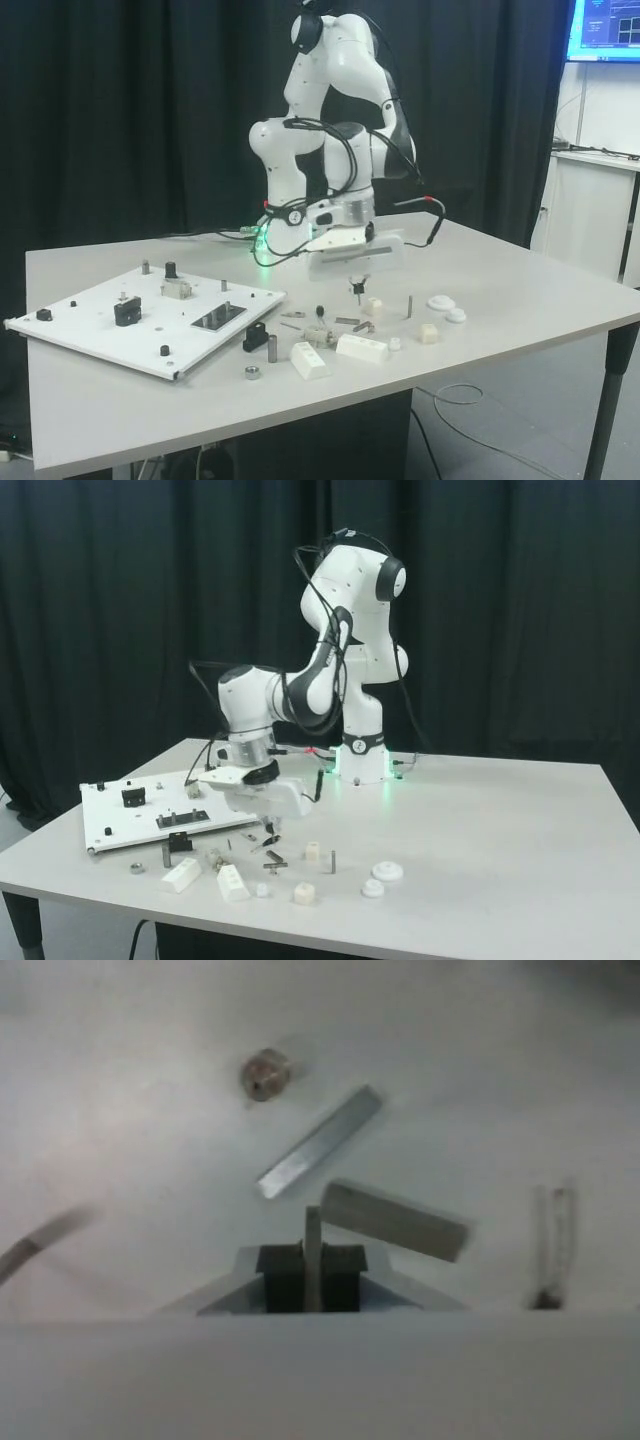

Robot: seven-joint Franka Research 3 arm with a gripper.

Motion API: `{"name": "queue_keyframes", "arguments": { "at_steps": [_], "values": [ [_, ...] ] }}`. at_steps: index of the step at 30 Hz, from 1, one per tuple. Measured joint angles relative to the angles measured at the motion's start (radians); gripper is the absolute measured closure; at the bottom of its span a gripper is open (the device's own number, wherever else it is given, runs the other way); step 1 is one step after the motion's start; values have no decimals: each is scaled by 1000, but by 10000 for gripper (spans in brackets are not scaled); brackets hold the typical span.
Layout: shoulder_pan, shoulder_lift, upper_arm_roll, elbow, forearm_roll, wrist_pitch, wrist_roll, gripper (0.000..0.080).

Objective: Place square peg 1.

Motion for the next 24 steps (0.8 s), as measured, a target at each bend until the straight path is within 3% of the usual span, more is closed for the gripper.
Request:
{"name": "queue_keyframes", "arguments": {
  "at_steps": [8, 23, 24],
  "values": [
    [4, 8, 40, -15, 0, 58, 48, 770],
    [26, 10, 43, -33, -1, 111, 61, 770],
    [27, 10, 43, -34, -1, 113, 62, 641]
  ]
}}
